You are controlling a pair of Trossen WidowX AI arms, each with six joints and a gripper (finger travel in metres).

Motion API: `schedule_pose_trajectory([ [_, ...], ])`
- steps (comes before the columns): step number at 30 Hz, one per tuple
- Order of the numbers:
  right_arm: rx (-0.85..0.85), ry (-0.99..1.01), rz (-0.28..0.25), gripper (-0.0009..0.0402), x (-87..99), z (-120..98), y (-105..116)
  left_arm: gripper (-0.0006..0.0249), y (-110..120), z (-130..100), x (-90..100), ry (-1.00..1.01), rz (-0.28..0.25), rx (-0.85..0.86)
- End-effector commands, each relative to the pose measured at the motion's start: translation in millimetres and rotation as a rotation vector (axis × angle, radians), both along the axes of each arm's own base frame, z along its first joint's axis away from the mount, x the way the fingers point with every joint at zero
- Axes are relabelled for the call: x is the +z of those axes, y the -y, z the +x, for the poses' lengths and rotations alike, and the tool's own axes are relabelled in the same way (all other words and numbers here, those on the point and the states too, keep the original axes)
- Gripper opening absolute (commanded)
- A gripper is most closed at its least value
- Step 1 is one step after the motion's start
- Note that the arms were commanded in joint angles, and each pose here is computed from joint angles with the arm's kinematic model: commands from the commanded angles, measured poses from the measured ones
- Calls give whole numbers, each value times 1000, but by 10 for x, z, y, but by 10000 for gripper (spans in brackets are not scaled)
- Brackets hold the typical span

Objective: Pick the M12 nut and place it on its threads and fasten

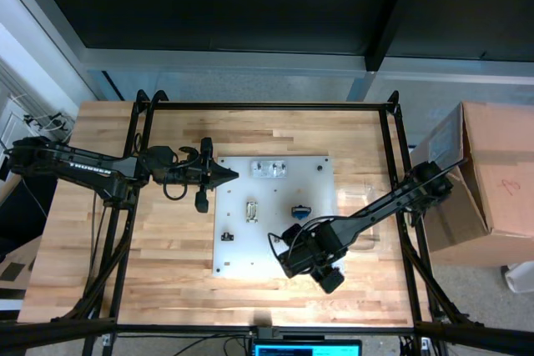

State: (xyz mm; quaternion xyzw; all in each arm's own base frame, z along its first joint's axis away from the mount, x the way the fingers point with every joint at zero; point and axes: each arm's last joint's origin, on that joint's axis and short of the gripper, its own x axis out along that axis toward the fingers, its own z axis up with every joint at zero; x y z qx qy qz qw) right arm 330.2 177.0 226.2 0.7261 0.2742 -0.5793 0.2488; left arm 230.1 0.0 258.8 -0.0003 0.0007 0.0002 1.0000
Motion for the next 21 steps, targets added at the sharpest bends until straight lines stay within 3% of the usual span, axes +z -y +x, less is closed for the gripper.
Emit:
schedule_pose_trajectory([
  [1, 220, 16, -138, 211, 65, -63, 64, 0, 0, 1, 0, 0, 0, 0],
  [8, 971, 53, -282, 211, 86, -83, 79, 0, 0, 1, 0, 0, 0, 0],
  [17, 1711, 109, -388, 211, 85, -93, 37, 0, 0, 1, 0, 0, 0, 0],
  [21, 1942, 120, -431, 211, 84, -94, 34, 0, 0, 0, 1, 0, 0, 0],
])
